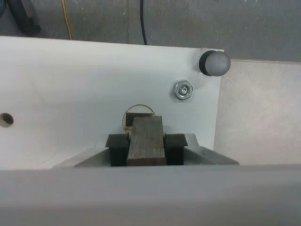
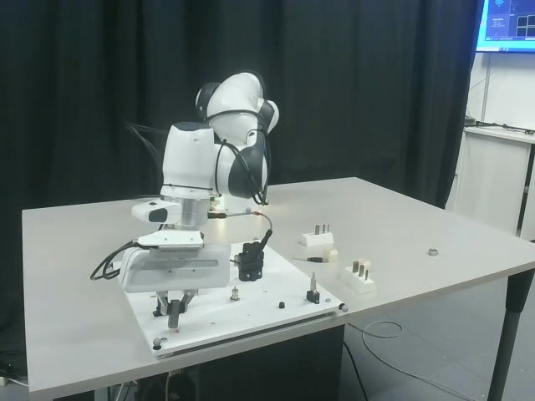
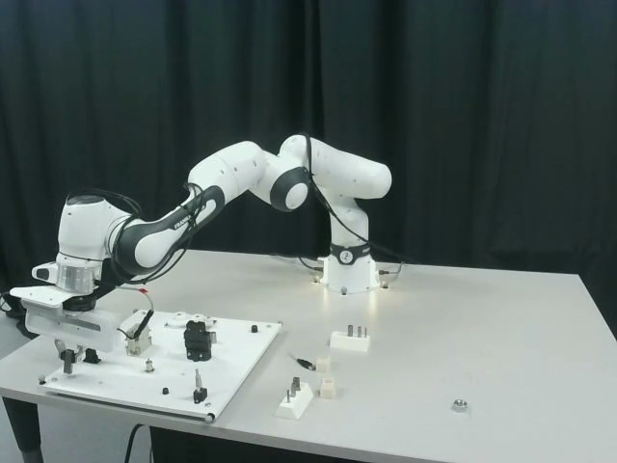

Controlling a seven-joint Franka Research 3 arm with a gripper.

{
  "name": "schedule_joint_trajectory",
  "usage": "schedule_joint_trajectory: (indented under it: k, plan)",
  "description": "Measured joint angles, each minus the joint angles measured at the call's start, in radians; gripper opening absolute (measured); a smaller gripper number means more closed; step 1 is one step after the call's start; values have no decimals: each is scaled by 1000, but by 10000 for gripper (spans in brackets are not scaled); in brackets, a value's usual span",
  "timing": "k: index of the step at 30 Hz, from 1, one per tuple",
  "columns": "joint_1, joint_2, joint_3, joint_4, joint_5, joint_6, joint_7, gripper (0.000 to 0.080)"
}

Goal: Insert square peg 4.

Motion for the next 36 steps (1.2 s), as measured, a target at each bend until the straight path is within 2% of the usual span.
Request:
schedule_joint_trajectory:
  k: [36]
  plan:
    - [0, 12, 2, 0, 1, 14, -5, 154]
